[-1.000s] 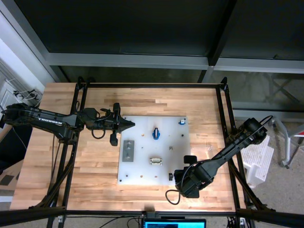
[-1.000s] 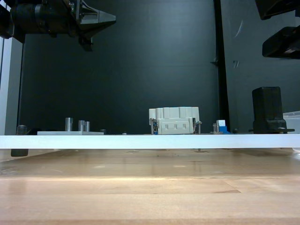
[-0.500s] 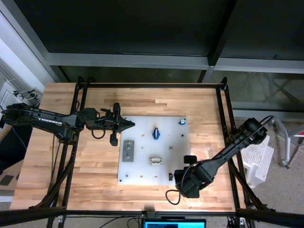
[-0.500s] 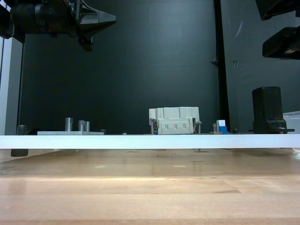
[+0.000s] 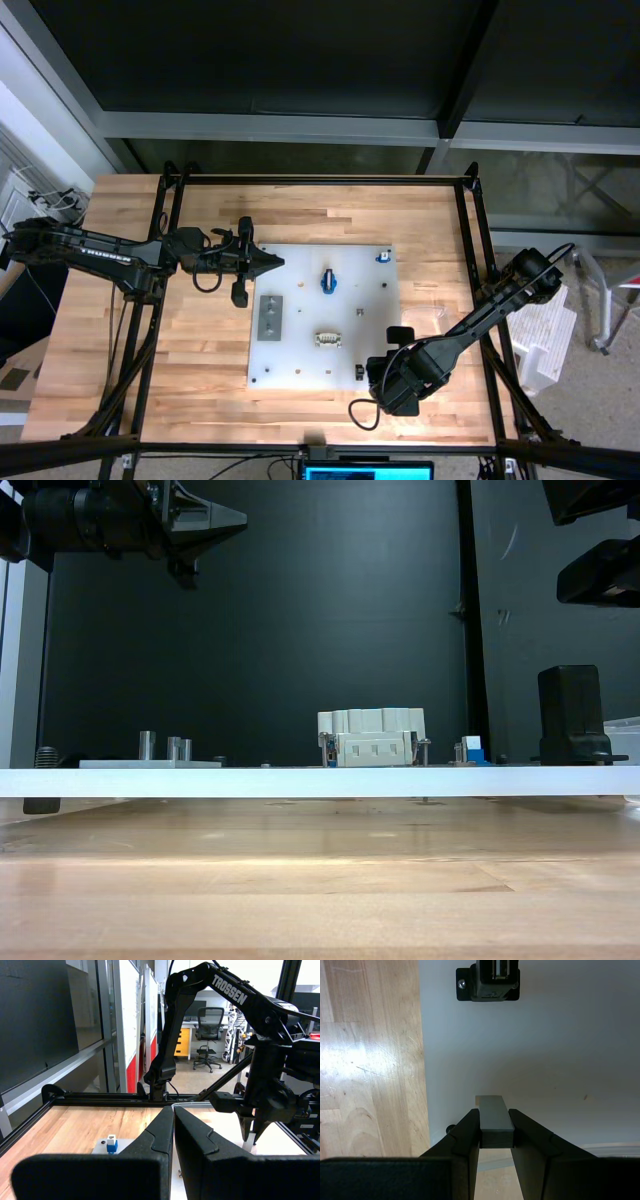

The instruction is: Pick the 16mm bar and install on taskboard

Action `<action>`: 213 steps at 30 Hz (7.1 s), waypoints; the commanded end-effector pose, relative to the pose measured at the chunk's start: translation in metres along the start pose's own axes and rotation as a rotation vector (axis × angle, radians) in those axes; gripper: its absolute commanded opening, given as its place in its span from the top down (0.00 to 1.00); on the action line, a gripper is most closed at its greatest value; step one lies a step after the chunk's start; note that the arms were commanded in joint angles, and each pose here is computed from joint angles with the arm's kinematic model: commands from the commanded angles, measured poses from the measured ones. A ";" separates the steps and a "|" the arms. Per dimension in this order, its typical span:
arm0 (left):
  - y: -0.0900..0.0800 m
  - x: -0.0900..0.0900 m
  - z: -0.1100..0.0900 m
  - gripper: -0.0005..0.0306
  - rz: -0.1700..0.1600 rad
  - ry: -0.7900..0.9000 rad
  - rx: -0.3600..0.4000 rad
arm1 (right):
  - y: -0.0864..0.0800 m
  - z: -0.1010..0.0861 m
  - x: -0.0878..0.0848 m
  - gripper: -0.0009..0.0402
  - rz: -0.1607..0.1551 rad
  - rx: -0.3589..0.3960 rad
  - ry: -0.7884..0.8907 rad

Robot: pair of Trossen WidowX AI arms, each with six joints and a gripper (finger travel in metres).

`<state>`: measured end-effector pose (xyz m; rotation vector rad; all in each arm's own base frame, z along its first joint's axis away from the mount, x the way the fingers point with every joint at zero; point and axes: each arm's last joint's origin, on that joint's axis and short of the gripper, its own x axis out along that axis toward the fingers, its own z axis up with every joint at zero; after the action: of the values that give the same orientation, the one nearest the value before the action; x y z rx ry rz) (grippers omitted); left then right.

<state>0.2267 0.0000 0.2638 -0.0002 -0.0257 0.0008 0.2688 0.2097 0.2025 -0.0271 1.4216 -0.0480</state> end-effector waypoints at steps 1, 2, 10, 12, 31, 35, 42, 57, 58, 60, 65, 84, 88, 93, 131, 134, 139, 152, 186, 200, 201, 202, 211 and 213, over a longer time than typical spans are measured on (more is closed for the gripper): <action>0.000 0.000 0.000 0.98 0.000 0.000 0.000 | 0.000 0.000 0.000 0.96 0.002 0.000 -0.001; 0.000 0.000 0.000 0.98 0.000 0.000 0.000 | 0.000 0.000 0.000 0.96 0.003 0.000 -0.001; 0.000 0.000 0.000 0.98 0.000 0.000 0.000 | 0.000 0.000 0.000 0.96 0.006 -0.001 0.000; 0.000 0.000 0.000 0.98 0.000 0.000 0.000 | 0.000 0.000 0.000 0.96 0.007 -0.001 0.000; 0.000 0.000 0.000 0.98 0.000 0.000 0.000 | -0.002 -0.006 0.016 0.96 0.004 0.000 0.000; 0.000 0.000 0.000 0.98 0.000 0.000 0.000 | -0.002 -0.006 0.017 0.96 0.003 -0.001 -0.002; 0.000 0.000 0.000 0.98 0.000 0.000 0.000 | -0.002 -0.006 0.017 0.95 0.006 0.000 -0.006; 0.000 0.000 0.000 0.98 0.000 0.000 0.000 | -0.002 -0.006 0.015 0.67 0.011 0.001 -0.014; 0.000 0.000 0.000 0.98 0.000 0.000 0.000 | -0.002 -0.006 0.014 0.65 0.012 0.001 -0.014; 0.000 0.000 0.000 0.98 0.000 0.000 0.000 | -0.002 -0.006 0.013 0.62 0.014 0.001 -0.016; 0.000 0.000 0.000 0.98 0.000 0.000 0.000 | -0.004 -0.006 0.007 0.54 0.023 0.003 -0.028; 0.000 0.000 0.000 0.98 0.000 0.000 0.000 | -0.010 -0.009 -0.016 0.53 0.065 0.012 -0.079; 0.000 0.000 0.000 0.98 0.000 0.000 0.000 | -0.012 -0.009 -0.020 0.55 0.070 0.004 -0.091; 0.000 0.000 0.000 0.98 0.000 0.000 0.000 | -0.024 -0.003 -0.033 0.60 0.089 -0.010 -0.159; 0.000 0.000 0.000 0.98 0.000 0.000 0.000 | -0.196 0.007 -0.104 0.98 0.043 0.008 -0.878; 0.000 0.000 0.000 0.98 0.000 0.000 0.000 | -0.204 0.004 -0.104 0.98 0.019 0.021 -0.930; 0.000 0.000 0.000 0.98 0.000 0.000 0.000 | -0.213 -0.002 -0.104 0.98 0.011 0.021 -1.015; 0.000 0.000 0.000 0.98 0.000 0.000 0.000 | -0.224 -0.006 -0.100 0.98 0.047 0.010 -1.256; 0.000 0.000 0.000 0.98 0.000 0.000 0.000 | -0.223 -0.021 -0.060 0.98 0.042 0.025 -1.445; 0.000 0.000 0.000 0.98 0.000 0.000 0.000 | -0.223 -0.020 -0.063 0.98 0.039 0.021 -1.453; 0.000 0.000 0.000 0.98 0.000 0.000 0.000 | -0.223 -0.020 -0.063 0.98 0.040 0.022 -1.452; 0.000 0.000 0.000 0.98 0.000 0.000 0.000 | -0.223 -0.020 -0.063 0.98 0.040 0.022 -1.452; 0.000 0.000 0.000 0.98 0.000 0.000 0.000 | -0.223 -0.020 -0.061 0.98 0.041 0.022 -1.430; 0.000 0.000 0.000 0.98 0.000 0.000 0.000 | -0.223 -0.020 -0.061 0.98 0.041 0.022 -1.430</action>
<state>0.2268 0.0000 0.2640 -0.0002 -0.0261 0.0004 0.2357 -0.0100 0.2699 -0.0097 -0.0078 -0.0019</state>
